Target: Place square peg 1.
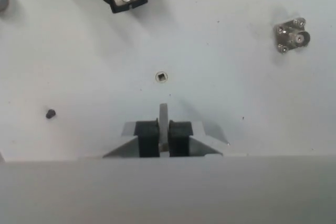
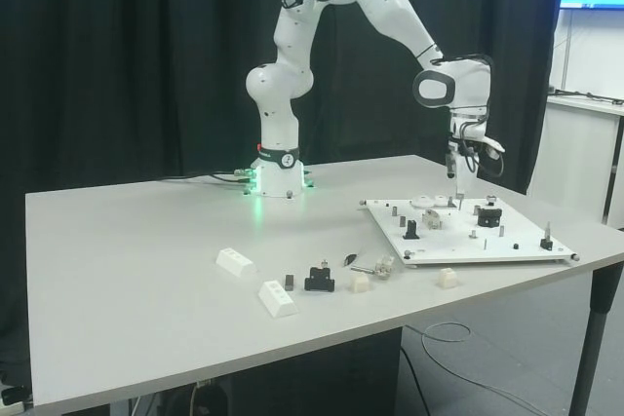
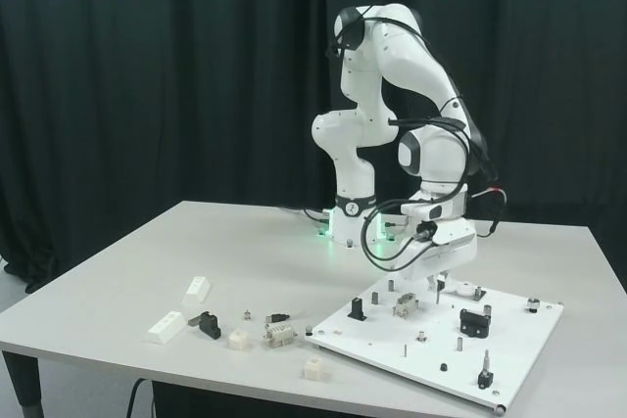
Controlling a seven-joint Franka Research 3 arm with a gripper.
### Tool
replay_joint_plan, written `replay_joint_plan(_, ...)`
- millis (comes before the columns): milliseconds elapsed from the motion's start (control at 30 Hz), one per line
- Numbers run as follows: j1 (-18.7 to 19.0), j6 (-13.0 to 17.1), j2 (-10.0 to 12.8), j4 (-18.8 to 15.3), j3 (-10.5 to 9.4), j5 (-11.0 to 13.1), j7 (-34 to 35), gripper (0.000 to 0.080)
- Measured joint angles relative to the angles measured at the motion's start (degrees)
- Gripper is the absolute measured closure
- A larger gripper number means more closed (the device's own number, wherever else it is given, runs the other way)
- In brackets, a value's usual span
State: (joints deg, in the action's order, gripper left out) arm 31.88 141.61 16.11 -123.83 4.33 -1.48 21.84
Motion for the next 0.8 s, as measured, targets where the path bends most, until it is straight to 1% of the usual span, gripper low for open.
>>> replay_joint_plan(300, 0.0, -0.2, -0.5, 0.0, -0.04, 0.0, 0.2, 0.0767)
replay_joint_plan(800, 0.2, -0.2, -0.7, 0.3, -0.31, 0.0, 3.1, 0.0767)
